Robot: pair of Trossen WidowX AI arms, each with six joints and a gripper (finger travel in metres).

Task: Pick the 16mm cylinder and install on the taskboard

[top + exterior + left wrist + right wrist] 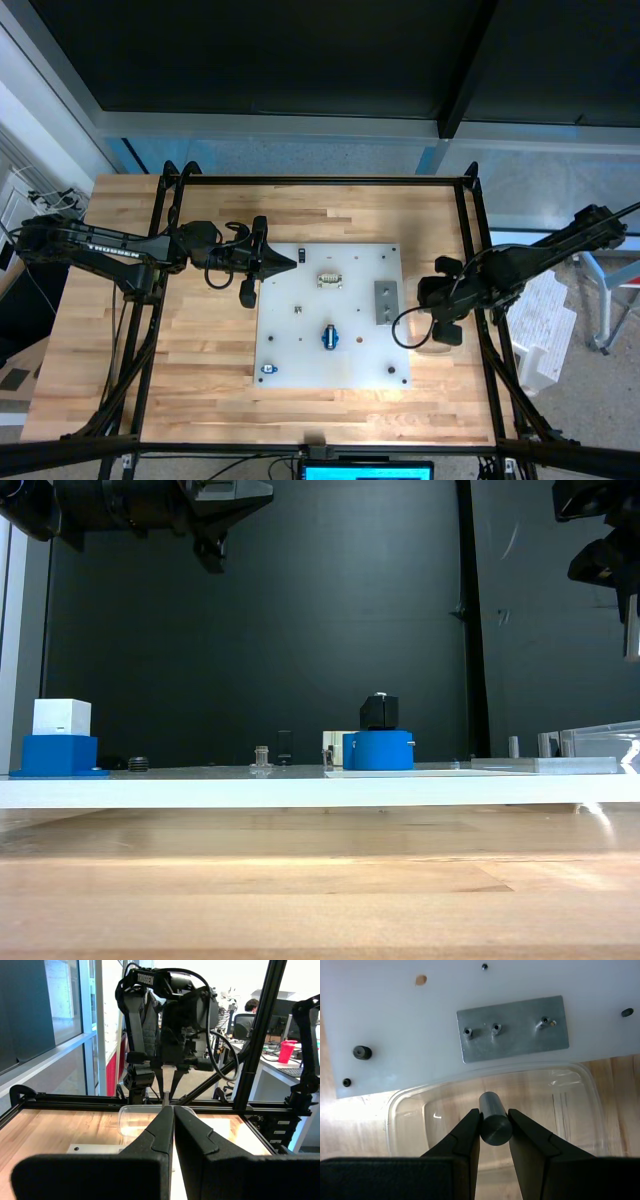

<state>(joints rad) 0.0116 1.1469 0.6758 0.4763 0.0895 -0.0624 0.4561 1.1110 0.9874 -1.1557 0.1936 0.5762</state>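
Black fingers of the right gripper [494, 1117] pinch the short silver-grey metal 16mm cylinder [496, 1129] above the clear plastic tray [400, 1110] at the three o'clock edge of the flat white taskboard [420, 1025], seemingly poised to carry it over, while the left gripper [288, 262], closed empty, hangs clear at ten o'clock.

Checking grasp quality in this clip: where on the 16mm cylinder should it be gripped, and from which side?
Pinch the 16mm cylinder's curved sides near one end, coming in along its axis, as the right gripper does above the clear tray; the far end is left free for the taskboard hole. The left gripper sits shut over its left edge.
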